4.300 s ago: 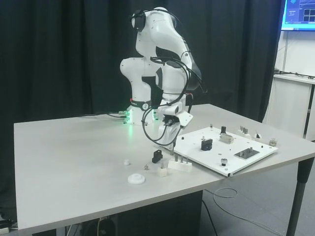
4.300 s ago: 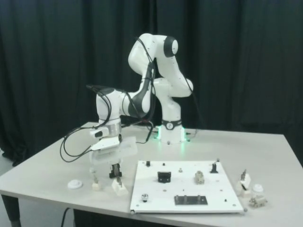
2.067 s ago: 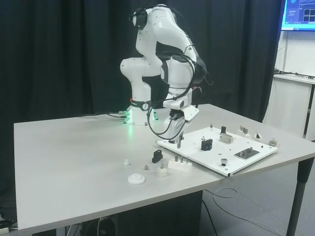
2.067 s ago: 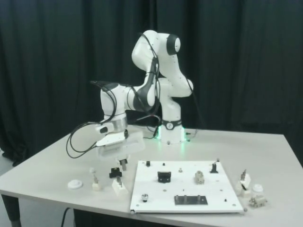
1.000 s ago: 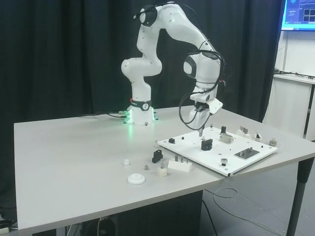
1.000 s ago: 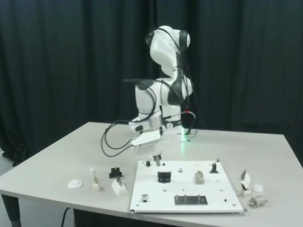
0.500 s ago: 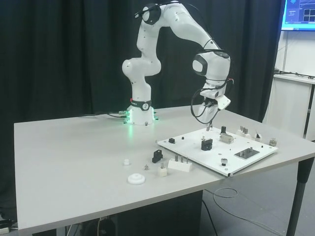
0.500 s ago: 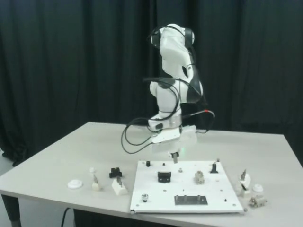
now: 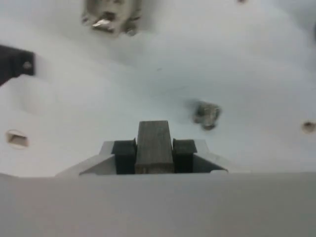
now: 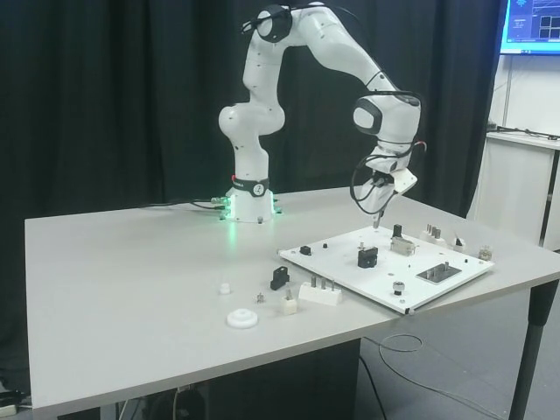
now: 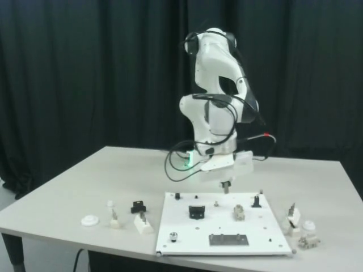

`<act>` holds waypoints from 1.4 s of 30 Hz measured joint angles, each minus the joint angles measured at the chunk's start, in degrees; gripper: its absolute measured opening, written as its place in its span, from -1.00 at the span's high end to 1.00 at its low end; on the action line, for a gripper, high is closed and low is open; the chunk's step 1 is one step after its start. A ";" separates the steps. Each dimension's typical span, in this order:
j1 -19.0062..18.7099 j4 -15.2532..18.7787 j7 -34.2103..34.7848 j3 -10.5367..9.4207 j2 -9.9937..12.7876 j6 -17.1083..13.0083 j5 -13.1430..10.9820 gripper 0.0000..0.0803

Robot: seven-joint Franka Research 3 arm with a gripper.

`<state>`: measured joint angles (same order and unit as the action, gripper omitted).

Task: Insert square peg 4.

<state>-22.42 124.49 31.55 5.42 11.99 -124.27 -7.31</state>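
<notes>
In the wrist view my gripper (image 9: pixel 154 149) is shut on a grey square peg (image 9: pixel 154 140), held upright between two black pads (image 9: pixel 124 150). Below it lies the white board (image 9: pixel 148 89), with a small metal stud (image 9: pixel 206 114) close by. In the first room view the gripper (image 10: pixel 378 217) hangs just above the far part of the board (image 10: pixel 346 262), with the peg's tip (image 10: pixel 377 225) pointing down. The second room view shows the gripper (image 11: pixel 226 185) above the board's back edge (image 11: pixel 215 196), a short way off the surface.
On the board stand a black block (image 11: pixel 196 212), a metal connector (image 11: pixel 239 212) and a black plate (image 11: pixel 228 239). Off the board lie a white peg holder (image 10: pixel 319 292), a black clip (image 10: pixel 278 278), a white disc (image 10: pixel 241 319) and small parts (image 11: pixel 295 218).
The arm rose from the white peg holder near the table's front with the peg in its grip. It swung across and now hangs over the board's far side.
</notes>
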 joint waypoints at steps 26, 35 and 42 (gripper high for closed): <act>-7.25 9.05 15.68 -2.95 -3.93 -5.72 0.00 0.62; -8.54 11.75 20.24 -3.53 -5.40 -7.26 0.00 0.62; -8.83 12.87 21.54 -4.38 -5.99 -8.61 0.00 0.62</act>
<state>-31.25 137.36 53.08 1.04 6.00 -132.89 -7.31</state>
